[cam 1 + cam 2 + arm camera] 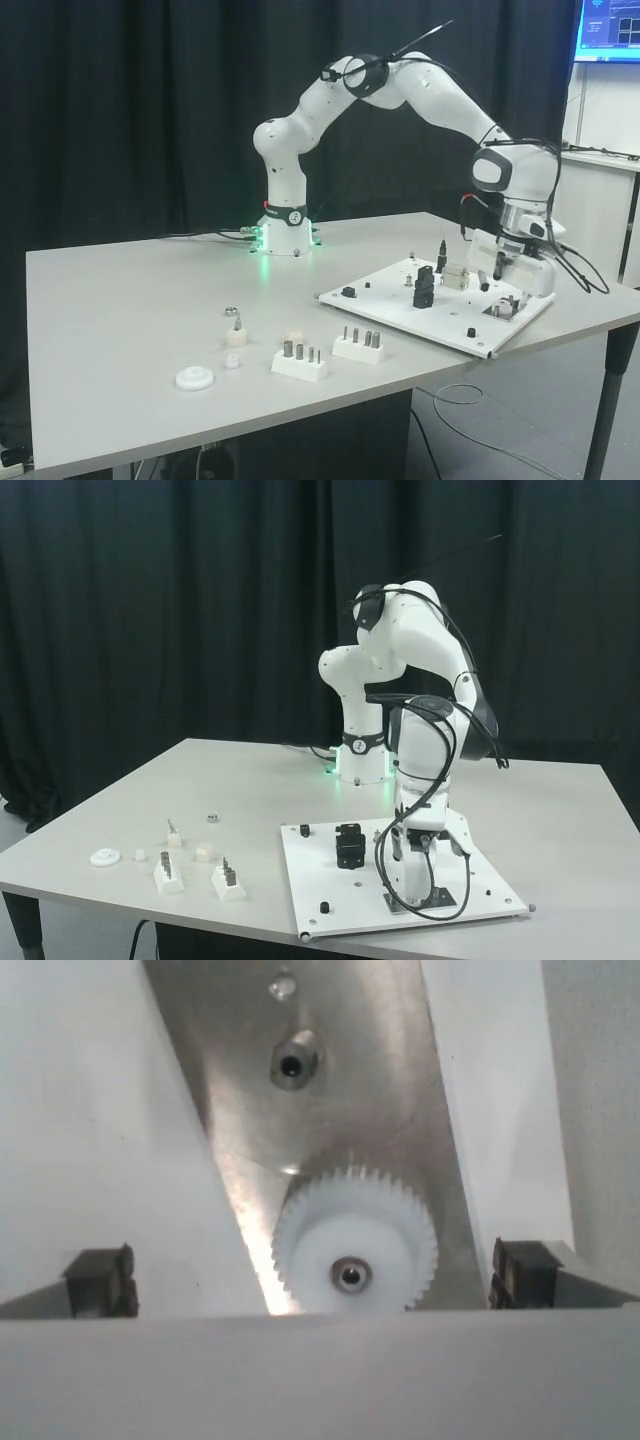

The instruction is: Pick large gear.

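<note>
1 white large gear [355,1247] sits on a grey metal plate [330,1110], between the spread fingers of the gripper [312,1278].
It looks light, stiff and slippery plastic (toothed rim); pinch the rim at 3 and 9 o'clock.

The large gear [354,1243] looks like matt white plastic with a shiny metal pin at its hub, and it sits on a brushed metal plate [340,1110] that glints under the light. The white board [385,300] looks smooth and matt, the grey table [120,300] matt, and the black curtain [150,600] is cloth
</note>
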Available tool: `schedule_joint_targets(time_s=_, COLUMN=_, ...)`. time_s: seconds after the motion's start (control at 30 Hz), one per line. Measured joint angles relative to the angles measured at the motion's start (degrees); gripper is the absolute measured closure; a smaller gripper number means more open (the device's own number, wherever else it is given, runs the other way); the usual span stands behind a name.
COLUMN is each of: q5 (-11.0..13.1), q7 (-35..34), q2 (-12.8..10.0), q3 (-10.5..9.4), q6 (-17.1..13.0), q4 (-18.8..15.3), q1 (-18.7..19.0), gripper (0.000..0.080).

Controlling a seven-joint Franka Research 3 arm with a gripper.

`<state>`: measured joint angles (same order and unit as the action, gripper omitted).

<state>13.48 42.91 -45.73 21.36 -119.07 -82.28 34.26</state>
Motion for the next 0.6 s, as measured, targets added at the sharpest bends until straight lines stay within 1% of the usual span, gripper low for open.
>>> schedule_joint_targets(time_s=0.03, q5=0.0, q7=0.0, q2=0.1, q3=0.00, q6=0.3, q4=0.0, q1=0.0, gripper=0.0038)
schedule_joint_targets(time_s=0.07, q5=0.0, q7=0.0, q2=0.3, q3=0.00, q6=0.4, q4=0.1, q1=0.0, gripper=0.0011)
schedule_joint_targets(time_s=0.27, q5=0.0, q7=0.0, q2=1.1, q3=0.00, q6=1.6, q4=0.1, q1=0.1, gripper=0.0011)
schedule_joint_targets(time_s=0.6, q5=0.0, q7=0.0, q2=2.0, q3=0.00, q6=2.4, q4=0.1, q1=0.3, gripper=0.0003)
